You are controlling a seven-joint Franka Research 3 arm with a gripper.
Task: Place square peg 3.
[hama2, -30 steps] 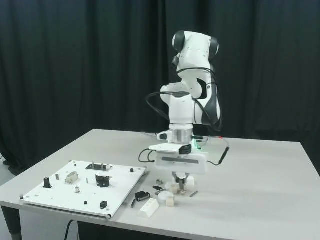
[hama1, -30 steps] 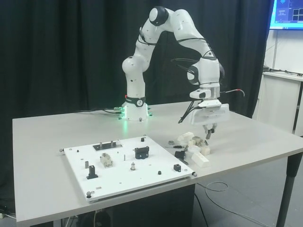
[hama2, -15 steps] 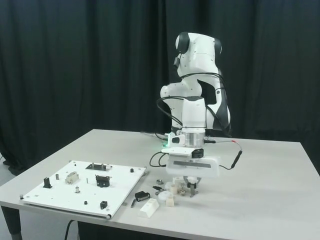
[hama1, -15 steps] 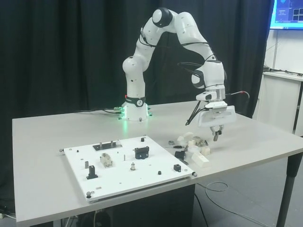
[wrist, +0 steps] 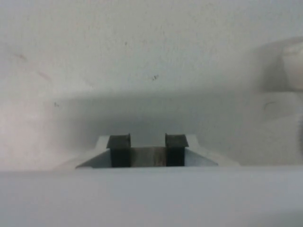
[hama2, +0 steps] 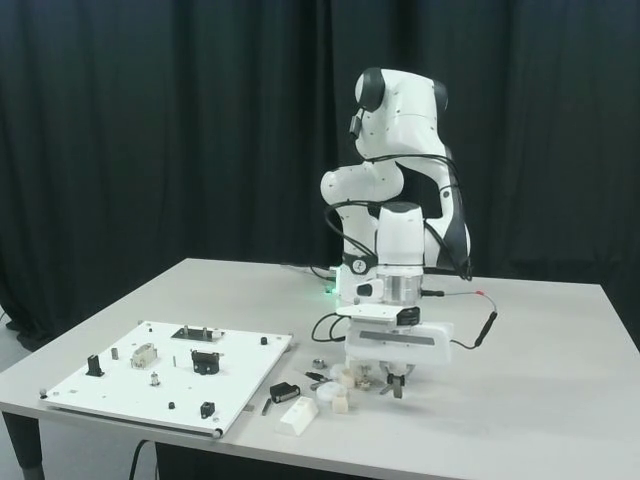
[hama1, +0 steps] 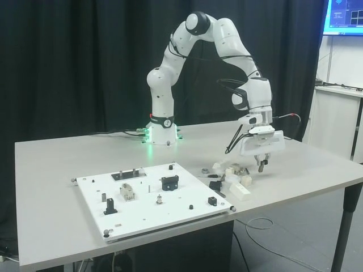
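My gripper [hama1: 261, 165] hangs low over the grey table [hama1: 51, 170], just right of the heap of loose parts [hama1: 229, 171]. In the second room view the gripper [hama2: 396, 386] sits at the heap's [hama2: 335, 383] right side, fingertips close to the tabletop. The wrist view shows the gripper [wrist: 147, 140] with two black fingertips [wrist: 118, 144] a narrow gap apart. A small grey metal piece, apparently the square peg [wrist: 147, 157], is clamped between them. Bare tabletop lies below. The white assembly board [hama1: 170, 209] with its black fixtures lies well to the left.
A white block [hama1: 239, 191] and a small black part [hama1: 215, 185] lie at the heap's near side. The board [hama2: 120, 385] carries several upright fixtures. A pale part [wrist: 291, 66] shows at the wrist picture's margin. The table's right edge is close to the gripper.
The arm has swung the gripper away from the heap of parts, to the right in the first room view, staying low over the table.
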